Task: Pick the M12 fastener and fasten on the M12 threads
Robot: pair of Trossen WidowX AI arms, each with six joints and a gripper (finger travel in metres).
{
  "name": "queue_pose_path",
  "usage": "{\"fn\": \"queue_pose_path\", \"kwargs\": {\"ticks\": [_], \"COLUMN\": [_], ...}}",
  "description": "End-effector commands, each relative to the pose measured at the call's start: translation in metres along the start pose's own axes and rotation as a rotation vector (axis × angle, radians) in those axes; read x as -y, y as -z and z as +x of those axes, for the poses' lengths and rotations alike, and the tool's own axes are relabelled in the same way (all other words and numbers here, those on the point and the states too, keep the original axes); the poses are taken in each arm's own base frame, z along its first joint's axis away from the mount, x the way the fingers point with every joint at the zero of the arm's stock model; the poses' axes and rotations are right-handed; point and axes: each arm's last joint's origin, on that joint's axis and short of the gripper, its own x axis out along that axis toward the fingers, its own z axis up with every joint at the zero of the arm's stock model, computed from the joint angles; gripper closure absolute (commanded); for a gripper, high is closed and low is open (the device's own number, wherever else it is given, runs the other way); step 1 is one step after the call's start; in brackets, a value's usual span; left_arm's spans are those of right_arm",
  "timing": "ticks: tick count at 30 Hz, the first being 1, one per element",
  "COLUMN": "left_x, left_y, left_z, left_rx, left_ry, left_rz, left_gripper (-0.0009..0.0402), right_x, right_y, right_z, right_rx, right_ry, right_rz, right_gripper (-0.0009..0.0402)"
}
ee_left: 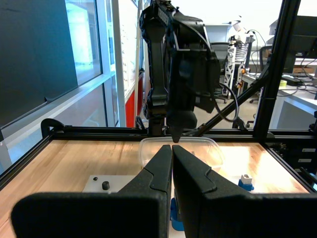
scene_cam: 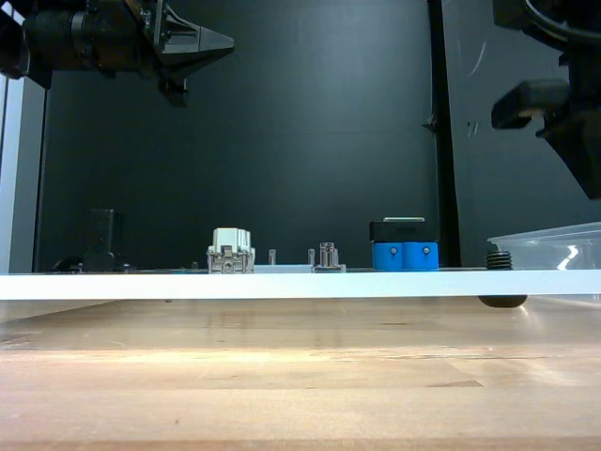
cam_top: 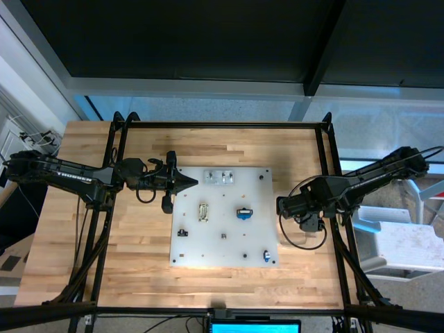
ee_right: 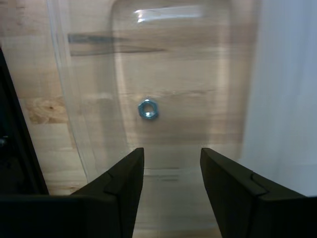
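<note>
Nut (ee_right: 147,109) lies below right hand (ee_right: 172,151) (left hand (ee_left: 172,147) aloft).

The M12 fastener (ee_right: 148,109) lies in the clear tray (ee_right: 173,64), which sits right of the white board (cam_top: 208,243). The right gripper (ee_right: 172,153) hangs above the tray. The stud (scene_cam: 499,258) stands on the board, before the tray. The left gripper (cam_top: 189,182) hangs over the board's far left edge.

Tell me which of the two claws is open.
The right claw, above the clear tray holding the nut, is spread open; the left claw, raised over the board's left edge, is shut.
</note>
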Motion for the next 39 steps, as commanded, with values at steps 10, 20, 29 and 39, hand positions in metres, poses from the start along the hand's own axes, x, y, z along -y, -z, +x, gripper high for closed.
{"fn": "queue_pose_path", "kwargs": {"ticks": [10,20,29,39], "left_x": [0.000,0.000,0.000,0.000], "left_y": [0.000,0.000,0.000,0.000], "left_z": [0.000,0.000,0.000,0.000], "left_rx": [0.000,0.000,0.000,0.000], "left_ry": [0.000,0.000,0.000,0.000], "left_rz": [0.000,0.000,0.000,0.000], "left_gripper": [0.0393,0.0393,0.0393,0.0393], "right_x": [-0.003,-0.008,-0.009,-0.014], "right_y": [-0.002,-0.004,-0.004,-0.004], "right_z": [0.030,0.056,0.064,0.071], "right_rx": [0.003,0.001,0.005,0.020], "right_ry": [-0.004,-0.017,-0.023,-0.039], "right_rz": [-0.006,-0.031,-0.034,-0.032], "right_gripper": [0.0193,0.0177,0.0178,0.0177]}}
